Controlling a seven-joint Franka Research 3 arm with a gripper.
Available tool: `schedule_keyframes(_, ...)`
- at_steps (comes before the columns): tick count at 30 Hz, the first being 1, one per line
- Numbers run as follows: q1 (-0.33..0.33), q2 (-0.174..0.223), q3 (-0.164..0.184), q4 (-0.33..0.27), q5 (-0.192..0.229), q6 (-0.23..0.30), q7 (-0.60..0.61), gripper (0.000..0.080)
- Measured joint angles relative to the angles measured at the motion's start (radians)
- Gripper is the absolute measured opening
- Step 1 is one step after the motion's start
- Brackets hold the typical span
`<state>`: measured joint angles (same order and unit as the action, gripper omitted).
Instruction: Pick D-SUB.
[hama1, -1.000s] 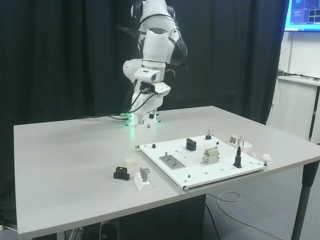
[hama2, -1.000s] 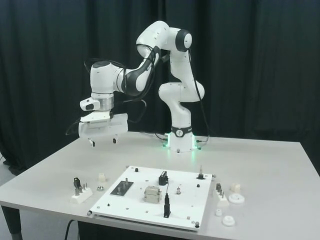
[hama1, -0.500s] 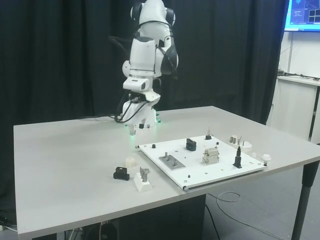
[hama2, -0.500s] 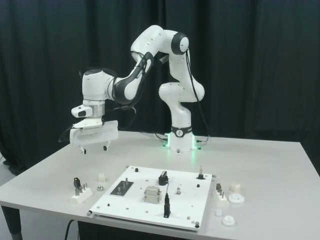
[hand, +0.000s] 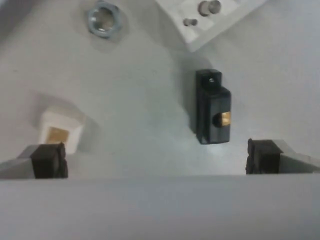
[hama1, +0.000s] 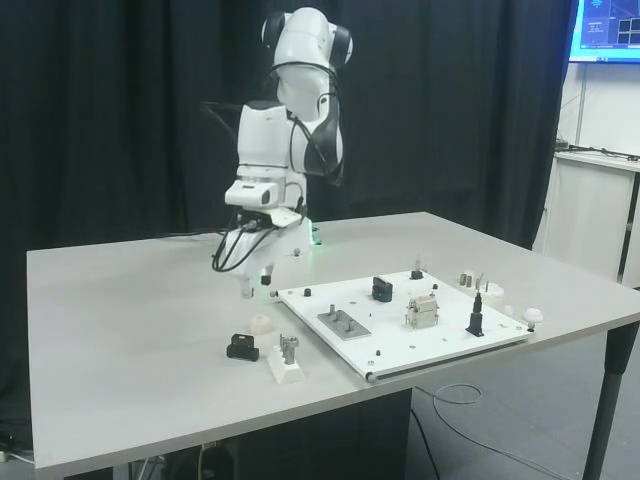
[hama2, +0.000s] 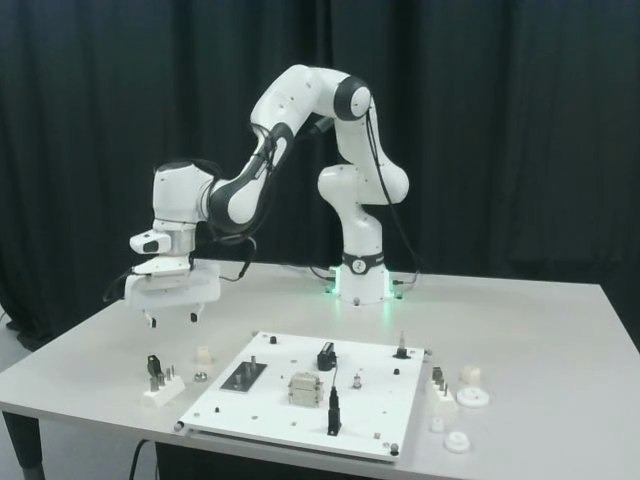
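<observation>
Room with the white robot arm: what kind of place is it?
Probably a robotics lab or test room. A white arm is bolted to a grey table, black curtains hang behind it, and a white board holds small parts for practice.

White arm outstretched, gripper downward, fingers apart

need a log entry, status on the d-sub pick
End effector open, hovering above the table, holding nothing. Black D-SUB lies on the table below, between the fingers, untouched. White block and nut nearby, apart from it.
</observation>
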<state>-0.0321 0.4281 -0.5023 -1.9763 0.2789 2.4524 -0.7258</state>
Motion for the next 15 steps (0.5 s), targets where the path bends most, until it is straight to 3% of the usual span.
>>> schedule_keyframes(15,-0.032,0.14,0.001,0.113,0.069,0.012,-0.088,0.08)
